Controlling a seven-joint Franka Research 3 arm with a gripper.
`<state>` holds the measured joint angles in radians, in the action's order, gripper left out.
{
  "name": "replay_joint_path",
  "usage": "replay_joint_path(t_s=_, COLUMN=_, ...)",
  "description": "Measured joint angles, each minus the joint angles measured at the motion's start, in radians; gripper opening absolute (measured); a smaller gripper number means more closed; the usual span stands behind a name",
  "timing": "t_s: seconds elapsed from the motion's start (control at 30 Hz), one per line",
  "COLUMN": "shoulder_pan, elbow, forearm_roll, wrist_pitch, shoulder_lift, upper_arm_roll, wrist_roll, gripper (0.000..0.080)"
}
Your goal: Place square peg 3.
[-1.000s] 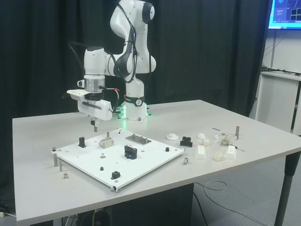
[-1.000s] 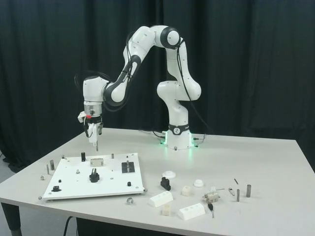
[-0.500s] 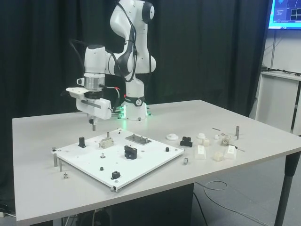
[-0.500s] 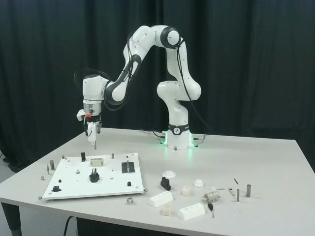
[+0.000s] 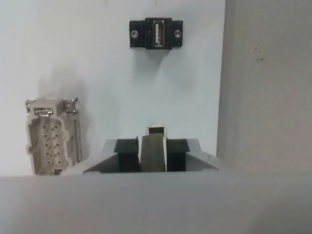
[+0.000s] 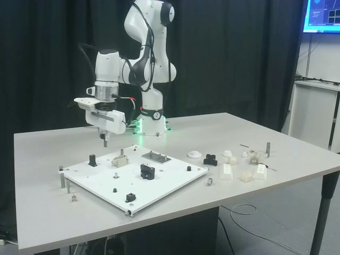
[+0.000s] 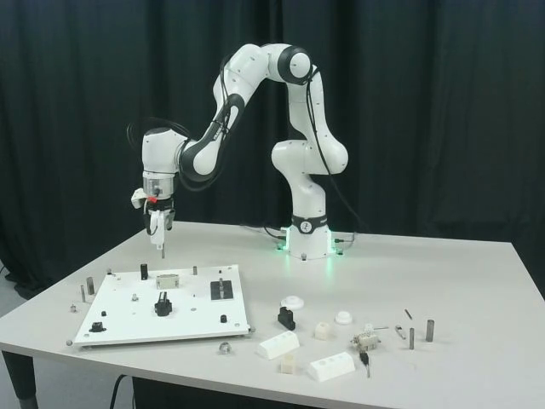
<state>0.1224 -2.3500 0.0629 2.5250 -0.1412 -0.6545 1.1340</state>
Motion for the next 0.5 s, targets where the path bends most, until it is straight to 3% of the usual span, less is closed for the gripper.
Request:
replay_joint_path(t_s=0.27, shoulder_pan=0.000, elbow=0.006, forearm_roll=-0.008, wrist_pitch=0.008, shoulder_lift=0.000, upper_arm_roll=0.002, wrist_roll=-0.016, gripper=0.0117)
replay_joint_path(t_s=0.5, shoulder_pan=-0.002, elbow=0.013, forearm_roll=-0.008, wrist_pitch=0.070, shoulder_lift=-0.004, upper_arm_roll=0.008, wrist_roll=-0.051, gripper=0.0117)
